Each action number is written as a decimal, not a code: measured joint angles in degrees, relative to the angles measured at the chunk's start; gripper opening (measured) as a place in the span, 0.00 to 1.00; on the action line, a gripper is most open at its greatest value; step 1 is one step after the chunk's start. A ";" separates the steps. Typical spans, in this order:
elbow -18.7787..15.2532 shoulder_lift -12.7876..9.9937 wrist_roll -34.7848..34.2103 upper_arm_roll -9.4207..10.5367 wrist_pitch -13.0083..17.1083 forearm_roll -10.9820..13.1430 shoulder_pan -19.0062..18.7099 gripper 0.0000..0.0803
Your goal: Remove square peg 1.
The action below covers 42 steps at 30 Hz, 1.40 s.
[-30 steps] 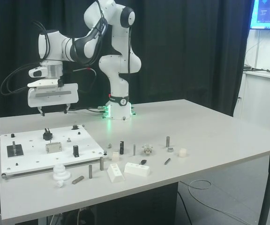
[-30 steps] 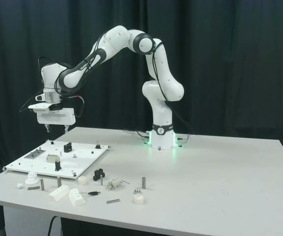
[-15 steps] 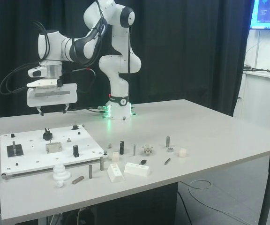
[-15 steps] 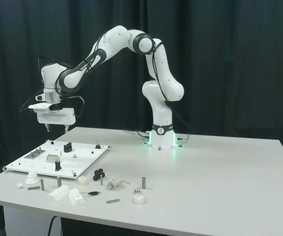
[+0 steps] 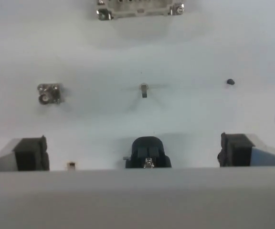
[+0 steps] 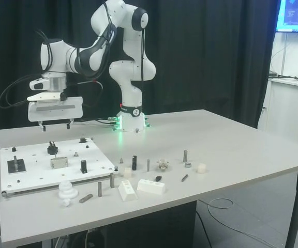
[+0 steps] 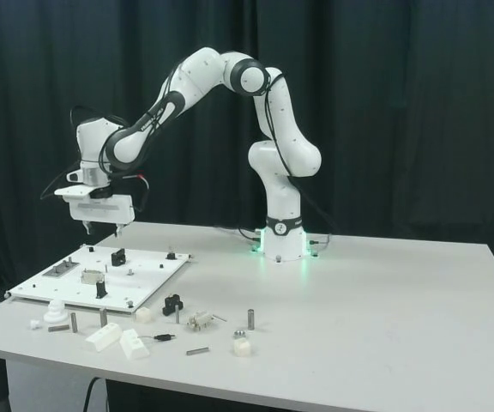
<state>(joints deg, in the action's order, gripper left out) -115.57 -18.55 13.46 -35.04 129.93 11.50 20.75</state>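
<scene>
Not much done yet, judging by this. The grey table (image 6: 232, 139) is taken up at one end by the white board (image 6: 30, 178), with loose parts scattered along the table's front edge beside it. The arm (image 6: 87, 51) is stretched out over the board, and the gripper (image 6: 56, 124) is held well above it near its back edge. The claw is spread wide and nothing is grasped. A black upright peg (image 6: 83, 166) is seated near the board's front edge; that's likely square peg 1, though it can't be confirmed. Descent, grasp and pull-out are all left.
</scene>
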 joint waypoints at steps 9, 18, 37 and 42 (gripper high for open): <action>-3.97 -0.09 0.06 0.09 6.56 1.06 -0.07 1.00; -5.97 -1.25 0.15 0.37 10.37 2.35 -0.08 1.00; -4.03 -7.42 3.25 1.67 13.23 9.12 -0.09 1.00; -2.90 -9.07 4.81 1.68 13.22 10.45 -0.09 1.00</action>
<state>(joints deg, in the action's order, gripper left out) -118.47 -27.63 18.27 -33.36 143.15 21.96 20.66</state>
